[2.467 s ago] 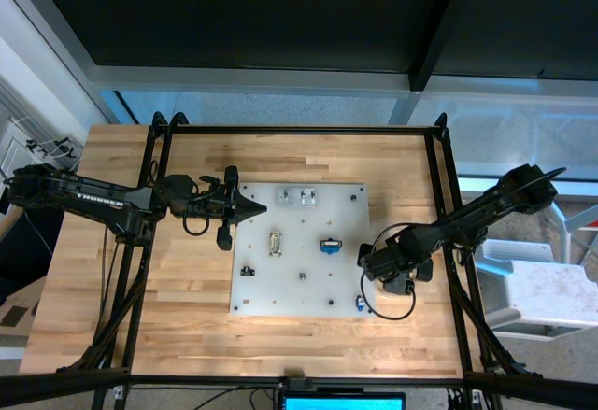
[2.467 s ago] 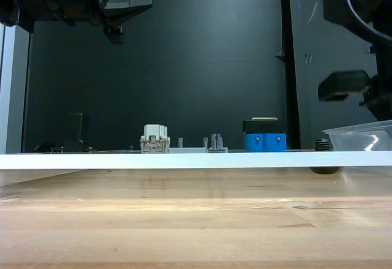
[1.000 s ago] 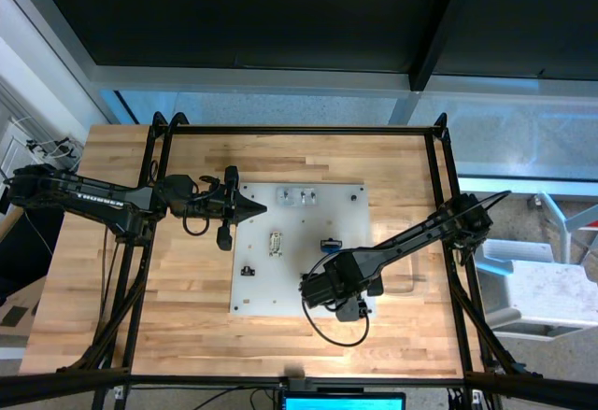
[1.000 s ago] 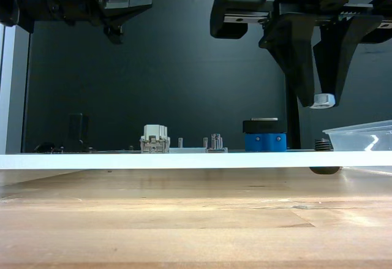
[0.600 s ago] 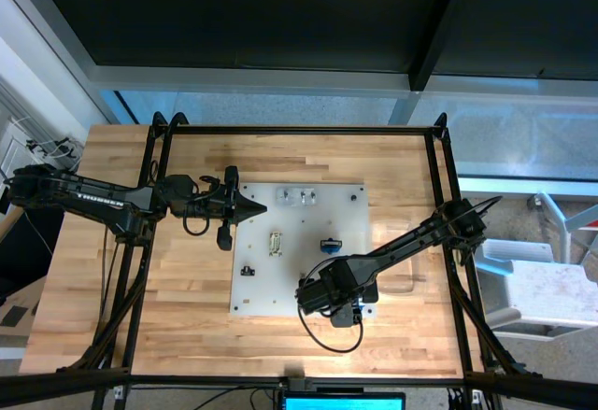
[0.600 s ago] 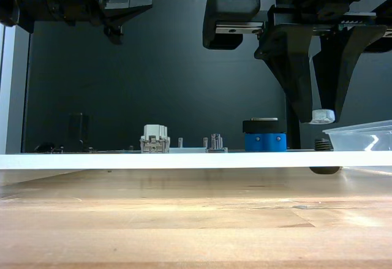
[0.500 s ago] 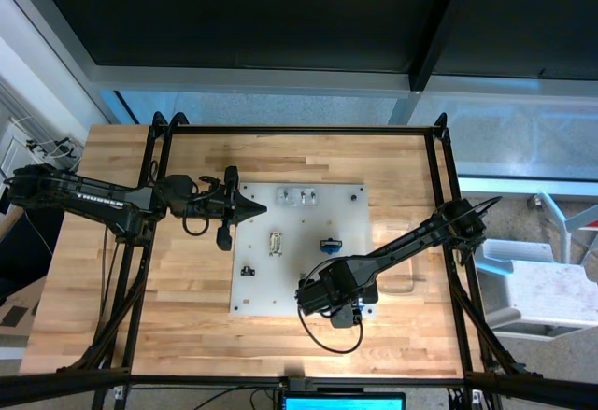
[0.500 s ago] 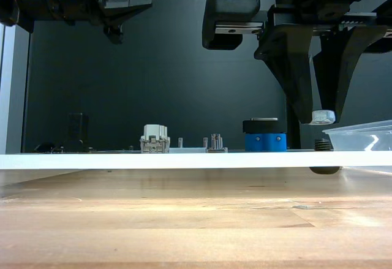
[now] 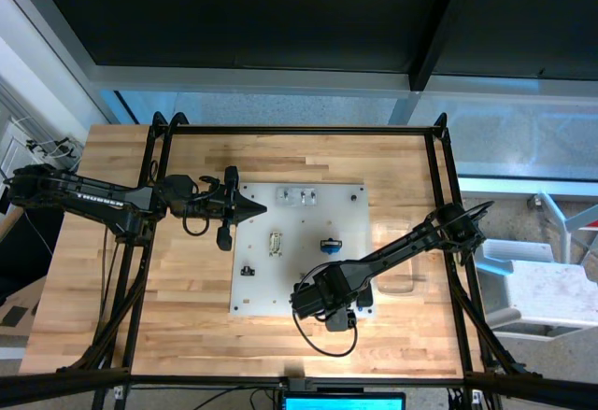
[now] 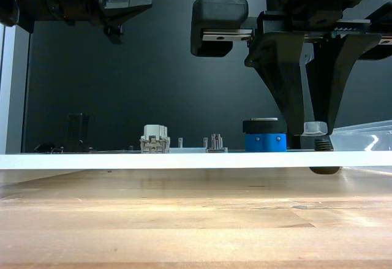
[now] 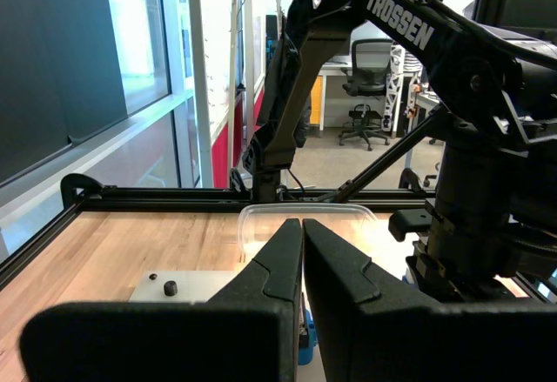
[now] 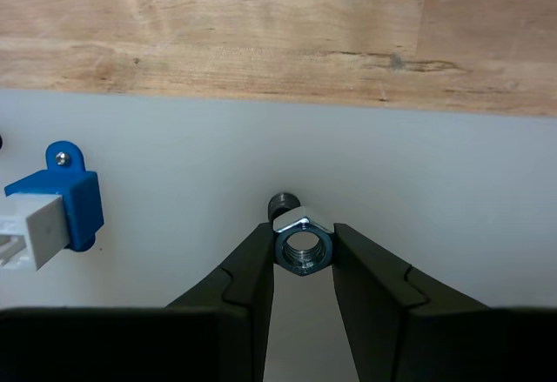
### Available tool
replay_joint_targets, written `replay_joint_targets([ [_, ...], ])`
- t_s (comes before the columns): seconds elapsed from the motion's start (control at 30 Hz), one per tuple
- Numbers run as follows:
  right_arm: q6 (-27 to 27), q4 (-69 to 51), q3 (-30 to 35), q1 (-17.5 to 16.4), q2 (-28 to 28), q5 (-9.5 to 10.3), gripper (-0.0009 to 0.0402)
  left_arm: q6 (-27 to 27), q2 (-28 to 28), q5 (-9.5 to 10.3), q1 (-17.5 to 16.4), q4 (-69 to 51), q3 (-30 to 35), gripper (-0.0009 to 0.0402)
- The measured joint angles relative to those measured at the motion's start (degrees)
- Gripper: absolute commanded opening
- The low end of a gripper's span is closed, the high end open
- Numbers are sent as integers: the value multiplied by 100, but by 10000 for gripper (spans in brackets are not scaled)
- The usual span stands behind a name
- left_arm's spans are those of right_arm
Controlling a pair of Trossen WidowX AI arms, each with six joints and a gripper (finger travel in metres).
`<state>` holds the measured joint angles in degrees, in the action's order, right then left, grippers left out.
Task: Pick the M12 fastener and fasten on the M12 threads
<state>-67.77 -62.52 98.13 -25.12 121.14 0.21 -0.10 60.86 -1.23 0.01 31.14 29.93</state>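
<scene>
My right gripper [image 12: 301, 256] is shut on the small silver M12 nut [image 12: 302, 246]. In the low view the nut [image 10: 316, 128] hangs between the fingertips just above the black ribbed stud [image 10: 321, 144], slightly left of it. The right wrist view shows the stud [image 12: 283, 202] peeking out just beyond the nut, on the white board [image 12: 435, 191]. In the high view the right gripper [image 9: 348, 314] reaches over the board's near right edge and hides the stud. My left gripper [image 9: 254, 208] hovers shut, holding nothing, high over the board's far left edge.
A clear plastic tray [image 10: 367, 135] stands right of the board, behind the stud. On the board [image 9: 252, 279] are a blue connector block [image 10: 264, 141], a grey connector [image 10: 154, 140], a small silver post [image 10: 215, 141] and a blue-and-white clip [image 12: 52, 210].
My right arm swung from beside the tray to over the board's near right edge, then lowered the nut until it hangs just above the stud. The left arm stayed still.
</scene>
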Motion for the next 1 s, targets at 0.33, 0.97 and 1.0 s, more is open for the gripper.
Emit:
replay_joint_targets([
  [0.33, 81, -94, -4, -46, 39, 122, 28, -2, 0, -2, 0, 4, 0, 0],
  [0.97, 142, 70, -118, -57, 28, -7, 27, -2, 0, 0, 0, 2, 2, 0],
  [1.0, 142, 72, -118, -57, 28, -7, 27, 0, 0, 0, 0, 2, 2, 0],
])
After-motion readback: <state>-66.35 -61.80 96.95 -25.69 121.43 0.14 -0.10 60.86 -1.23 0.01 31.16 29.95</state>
